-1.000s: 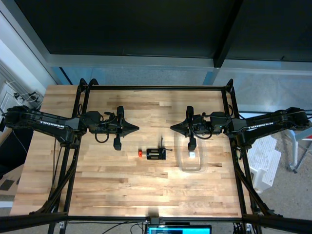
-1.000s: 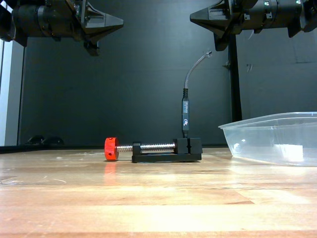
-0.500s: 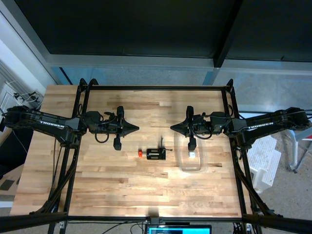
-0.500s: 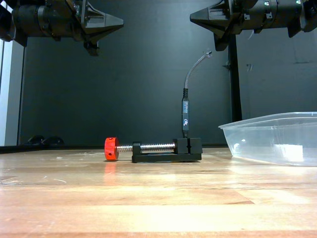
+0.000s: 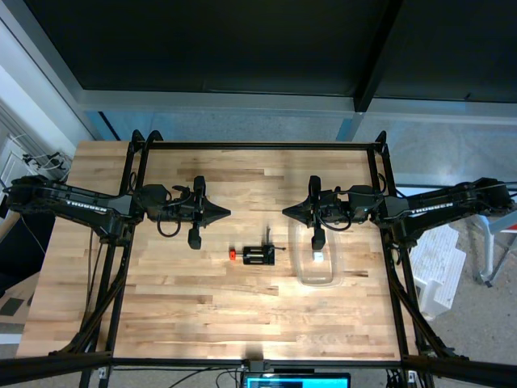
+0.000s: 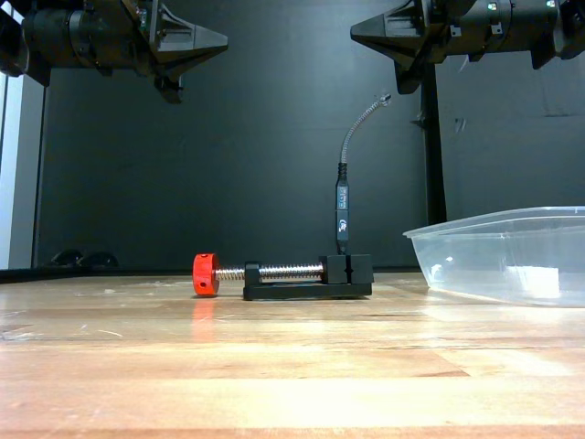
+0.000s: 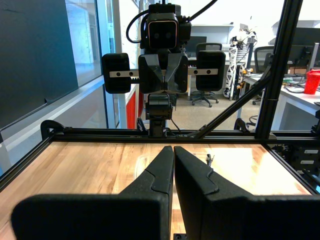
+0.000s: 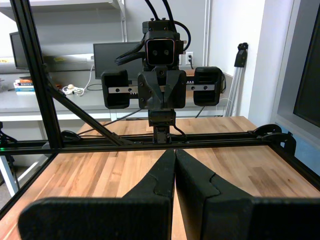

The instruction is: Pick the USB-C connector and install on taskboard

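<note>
On the table [image 5: 202, 307] the connector [image 6: 341, 212] is seen upright on the taskboard [image 6: 306, 278]; left gripper [image 5: 229, 213] and right gripper [image 5: 284, 212] are held above, fingers pressed together.

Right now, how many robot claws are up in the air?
2. The left gripper hangs high over the table's left half, fingers shut. The right gripper hangs high over the right half, near the clear tray, fingers shut. None looks hidden.

Smooth, faintly glossy wood surface [image 5: 202, 299]; clear glossy plastic tray [image 6: 475, 261]; taskboard [image 5: 258, 255] matt black with shiny metal screw [image 6: 283, 272]; left gripper [image 5: 229, 213] and right gripper [image 5: 283, 211], high above, matt black.
</note>
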